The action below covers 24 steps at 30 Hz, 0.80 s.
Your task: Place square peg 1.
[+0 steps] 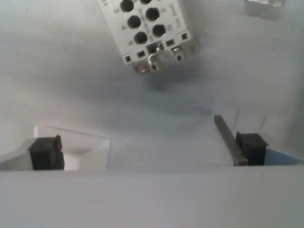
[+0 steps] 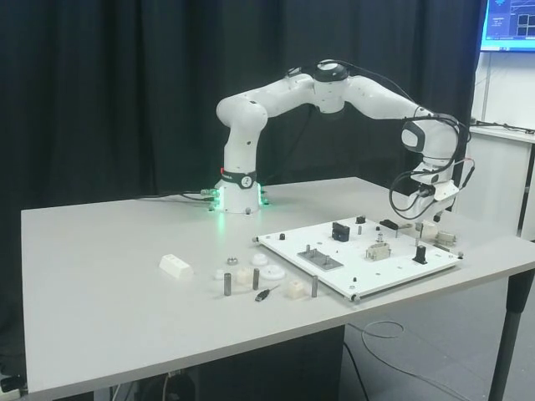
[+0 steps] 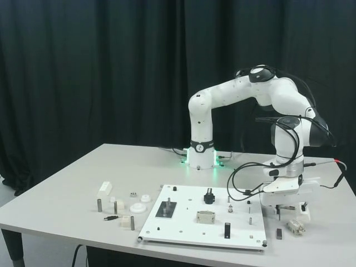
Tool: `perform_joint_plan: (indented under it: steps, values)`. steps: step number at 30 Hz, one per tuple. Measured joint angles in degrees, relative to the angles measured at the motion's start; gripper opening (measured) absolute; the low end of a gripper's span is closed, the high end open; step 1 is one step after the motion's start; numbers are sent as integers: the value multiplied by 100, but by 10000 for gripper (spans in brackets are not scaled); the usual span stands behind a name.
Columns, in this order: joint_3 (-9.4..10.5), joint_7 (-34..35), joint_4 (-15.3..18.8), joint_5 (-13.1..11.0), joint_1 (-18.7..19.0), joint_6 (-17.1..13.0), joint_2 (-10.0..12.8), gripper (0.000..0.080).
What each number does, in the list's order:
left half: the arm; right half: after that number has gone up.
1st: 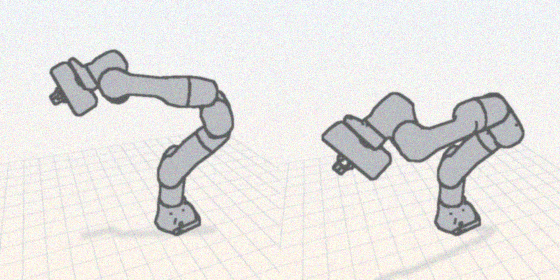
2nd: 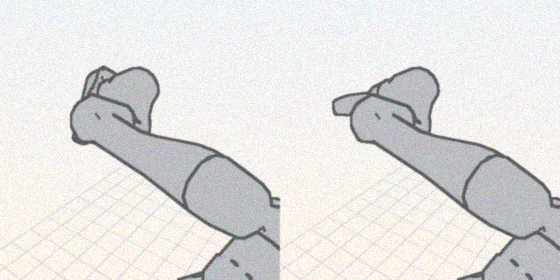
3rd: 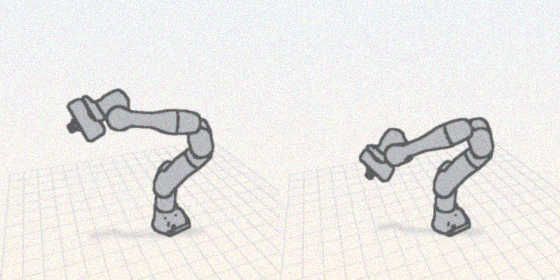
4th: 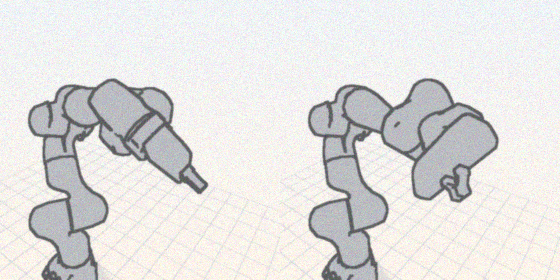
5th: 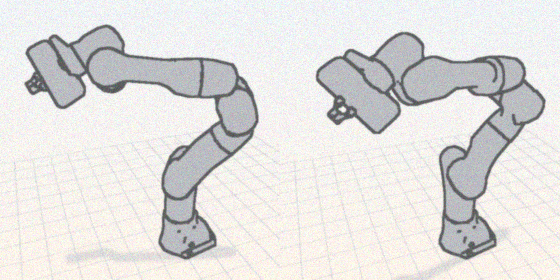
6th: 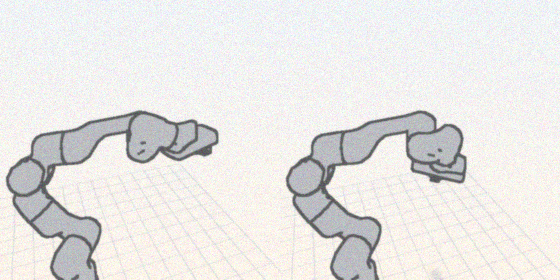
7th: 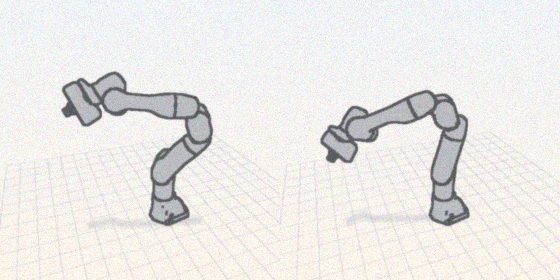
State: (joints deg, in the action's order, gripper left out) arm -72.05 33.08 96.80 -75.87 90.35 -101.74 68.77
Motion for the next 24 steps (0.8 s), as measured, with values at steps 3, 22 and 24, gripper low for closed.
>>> perform_joint_plan:
  steps: [3,22,24]
  values:
    - [42,1,-5,0,0,-9,0,800]
    - [129,115,-95,0,1,-24,37,800]
    - [99,141,-129,0,1,9,27,800]
